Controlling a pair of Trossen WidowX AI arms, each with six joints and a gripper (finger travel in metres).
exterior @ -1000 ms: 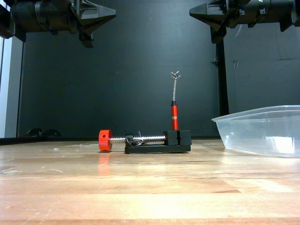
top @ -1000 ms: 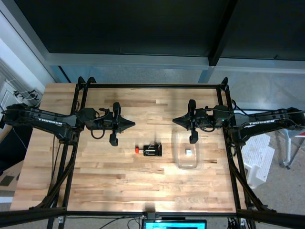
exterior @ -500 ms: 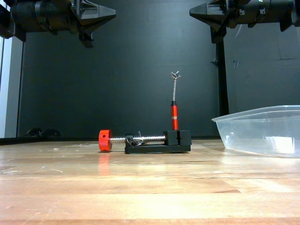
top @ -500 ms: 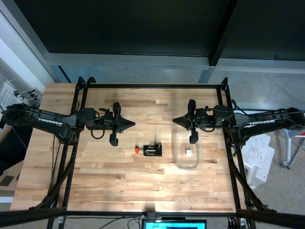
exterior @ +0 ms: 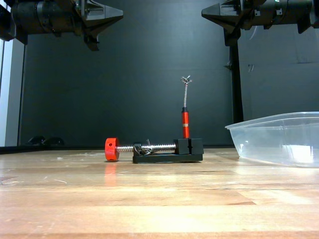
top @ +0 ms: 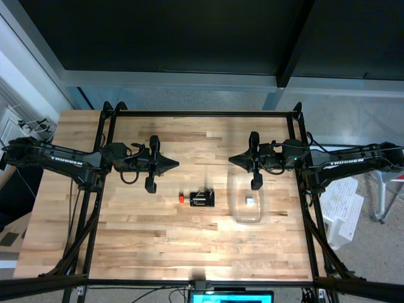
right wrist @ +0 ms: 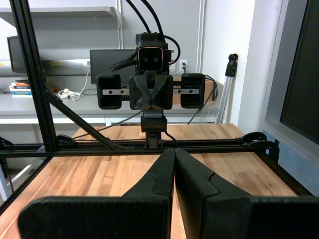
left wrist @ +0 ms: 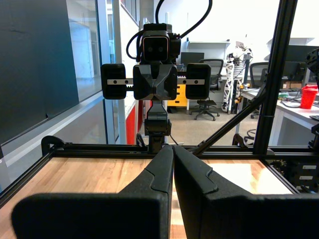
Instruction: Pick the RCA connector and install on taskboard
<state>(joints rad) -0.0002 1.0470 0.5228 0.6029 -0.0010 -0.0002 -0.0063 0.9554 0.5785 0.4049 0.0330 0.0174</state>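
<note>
Your left gripper [top: 177, 164], centre-left, and right gripper [top: 230, 159], centre-right, hung clenched and empty, parked clear of the taskboard [top: 202, 199] pending pickup.

The thin black left arm [top: 50, 154] and thin black right arm [top: 344, 161] each carry the white word TROSSEN. The black left gripper [top: 175, 164] is high over the light wooden bench [top: 158, 240] on its left side. The black right gripper [top: 231, 160] is high on the right side. Each gripper's wedge-shaped fingers [left wrist: 159, 169] press together into a point. A small boxy black camera [left wrist: 156, 47] and black cables [left wrist: 158, 10] sit on each wrist.
</note>
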